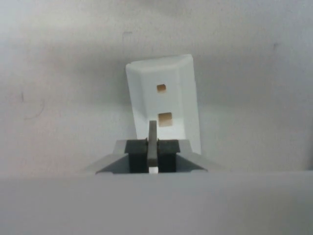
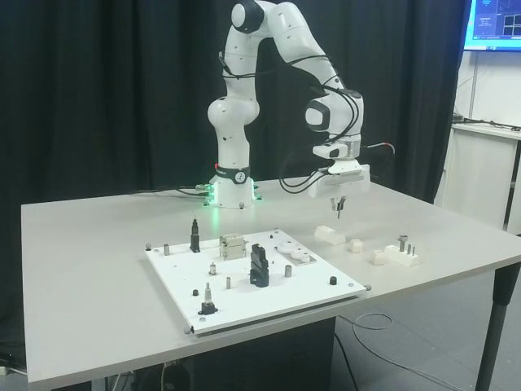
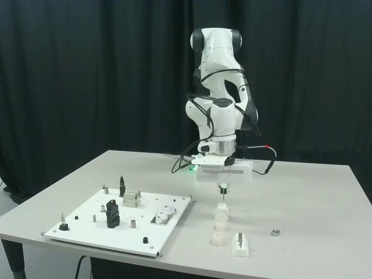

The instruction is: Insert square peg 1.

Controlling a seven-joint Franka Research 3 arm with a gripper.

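My gripper (image 1: pixel 152 152) is shut on a thin grey square peg (image 1: pixel 152 139) that points down from between the black fingers (image 1: pixel 136 155). Below it lies a white block (image 1: pixel 168 100) with two square holes, one small and one larger; the peg's tip shows just short of the larger hole (image 1: pixel 165 119). In the room views the gripper (image 2: pixel 336 202) (image 3: pixel 222 188) hangs a little above this block (image 2: pixel 330 235) (image 3: pixel 221 211), and the peg is clear of it.
A white assembly board (image 2: pixel 183 273) (image 3: pixel 87 216) with several small fixtures lies on the grey table (image 2: pixel 81 244). Beside the holed block stand a small white block (image 2: pixel 356 244) (image 3: pixel 217 239) and a white holder with pegs (image 2: pixel 396 255) (image 3: pixel 240 244). A small ring (image 3: pixel 276 233) lies nearby.
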